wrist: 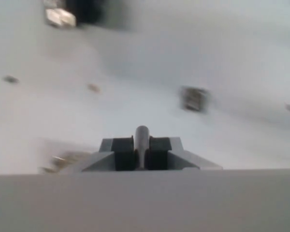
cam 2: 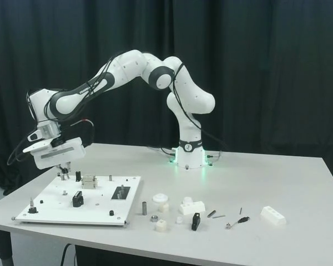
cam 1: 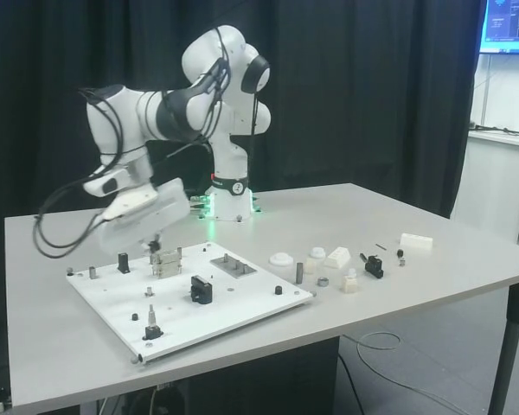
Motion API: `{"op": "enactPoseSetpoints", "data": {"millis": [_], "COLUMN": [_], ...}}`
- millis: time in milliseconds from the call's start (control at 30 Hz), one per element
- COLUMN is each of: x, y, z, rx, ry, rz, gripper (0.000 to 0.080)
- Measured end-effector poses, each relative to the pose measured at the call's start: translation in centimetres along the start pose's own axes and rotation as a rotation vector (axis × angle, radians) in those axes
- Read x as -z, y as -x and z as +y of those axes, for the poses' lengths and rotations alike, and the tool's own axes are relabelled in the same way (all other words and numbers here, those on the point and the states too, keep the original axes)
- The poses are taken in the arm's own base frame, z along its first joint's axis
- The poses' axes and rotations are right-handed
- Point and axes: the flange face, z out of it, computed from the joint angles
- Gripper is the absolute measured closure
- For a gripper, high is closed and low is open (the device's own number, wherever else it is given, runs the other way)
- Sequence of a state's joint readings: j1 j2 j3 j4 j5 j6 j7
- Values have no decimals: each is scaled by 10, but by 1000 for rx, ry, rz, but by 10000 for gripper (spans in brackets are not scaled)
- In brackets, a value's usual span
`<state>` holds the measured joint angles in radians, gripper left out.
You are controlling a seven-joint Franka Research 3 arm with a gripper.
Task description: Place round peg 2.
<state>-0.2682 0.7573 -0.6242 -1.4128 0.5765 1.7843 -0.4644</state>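
A small grey round peg [wrist: 142, 145] is seen clamped upright between the two black fingertips [wrist: 123, 153] of the pincer [wrist: 141, 153] in the wrist view, its rounded end sticking out past the pads, so the pincer is closed down to the peg's width. In both room views the peg itself is too small to be made out. The pincer [cam 2: 62, 166] is held low over the far left corner of the white board [cam 2: 94, 213], just above it, near a grey metal block [cam 2: 89, 181] and a short black post [cam 2: 77, 176]; contact with the board cannot be told. The white arm [cam 2: 127, 69] is stretched out from its base [cam 2: 190, 158] at the back of the grey counter [cam 2: 277, 183], with a green glow at the base foot. On the board are also seen a black clamp-like block [cam 2: 77, 199], a flat grey plate with slots [cam 2: 121, 193], a small black knob [cam 2: 111, 213], a black-footed pin [cam 2: 31, 209] at the near left corner and a few thin upright pins. Off the board, to its right on the counter, loose parts are laid: a dark upright cylinder [cam 2: 145, 208], a white round disc [cam 2: 160, 198], several small white blocks [cam 2: 192, 207], a black bracket [cam 2: 195, 221], thin pins and a small screwdriver-like tool [cam 2: 237, 222], and a white rectangular block [cam 2: 272, 215] farther right, well apart from the rest. A black curtain [cam 2: 266, 66] is hung behind.
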Motion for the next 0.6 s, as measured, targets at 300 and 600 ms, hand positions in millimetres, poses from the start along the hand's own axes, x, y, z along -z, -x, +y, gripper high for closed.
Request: {"op": "enactPoseSetpoints", "data": {"millis": [300,600], "x": [-9,-34], "y": [9,29], "z": [-65,-143], "rx": [-19,-42], "ry": [-51,-77], "rz": [-108,-199], "gripper": [741,741]}}
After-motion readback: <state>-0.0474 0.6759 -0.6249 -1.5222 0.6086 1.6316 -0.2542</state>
